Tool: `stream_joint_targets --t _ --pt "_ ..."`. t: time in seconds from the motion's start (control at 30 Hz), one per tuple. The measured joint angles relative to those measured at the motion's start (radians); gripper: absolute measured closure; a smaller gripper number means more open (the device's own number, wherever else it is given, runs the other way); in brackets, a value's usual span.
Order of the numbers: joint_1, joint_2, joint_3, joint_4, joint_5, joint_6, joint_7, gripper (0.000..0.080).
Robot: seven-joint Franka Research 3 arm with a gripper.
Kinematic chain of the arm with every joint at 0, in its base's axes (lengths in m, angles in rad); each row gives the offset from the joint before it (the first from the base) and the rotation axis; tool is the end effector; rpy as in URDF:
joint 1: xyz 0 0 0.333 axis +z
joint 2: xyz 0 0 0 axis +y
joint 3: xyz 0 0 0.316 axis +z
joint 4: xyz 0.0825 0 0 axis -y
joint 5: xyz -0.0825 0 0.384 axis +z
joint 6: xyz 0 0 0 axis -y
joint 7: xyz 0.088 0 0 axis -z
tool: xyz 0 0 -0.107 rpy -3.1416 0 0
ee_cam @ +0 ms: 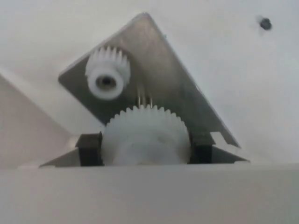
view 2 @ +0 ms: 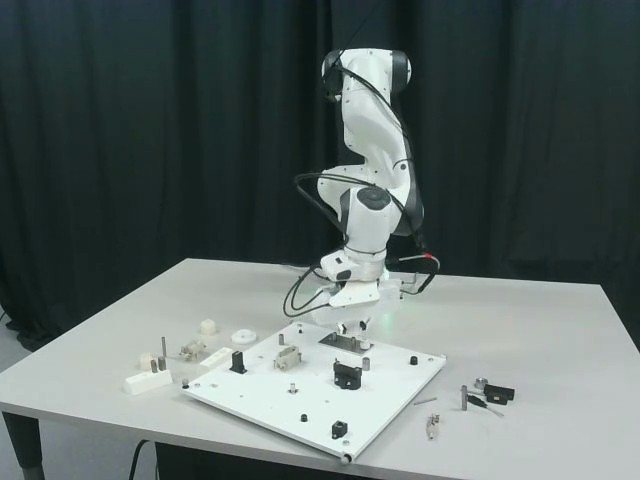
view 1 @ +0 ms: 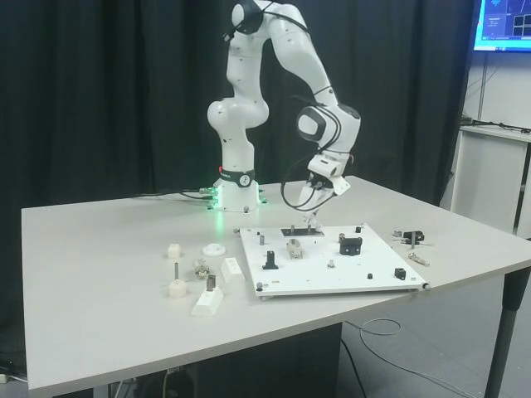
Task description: Remove medium gear.
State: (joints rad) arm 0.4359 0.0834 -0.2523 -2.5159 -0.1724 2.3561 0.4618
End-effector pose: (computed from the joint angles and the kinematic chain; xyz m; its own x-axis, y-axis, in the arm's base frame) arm 0.4309 0.0759 0.2310 0.9723 -0.1584 -0.1716 -0.1214 -0.9706 0.2076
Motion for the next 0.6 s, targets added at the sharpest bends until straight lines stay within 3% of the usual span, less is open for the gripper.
stream_joint_targets --t 0.3,0.6 --pt "0.0 -0.067 0.0 0.005 -0.028 -0.066 0.015 0.0405" --pt "0.0 -0.084 -0.001 0.005 -0.04 -0.07 0.02 0.0405"
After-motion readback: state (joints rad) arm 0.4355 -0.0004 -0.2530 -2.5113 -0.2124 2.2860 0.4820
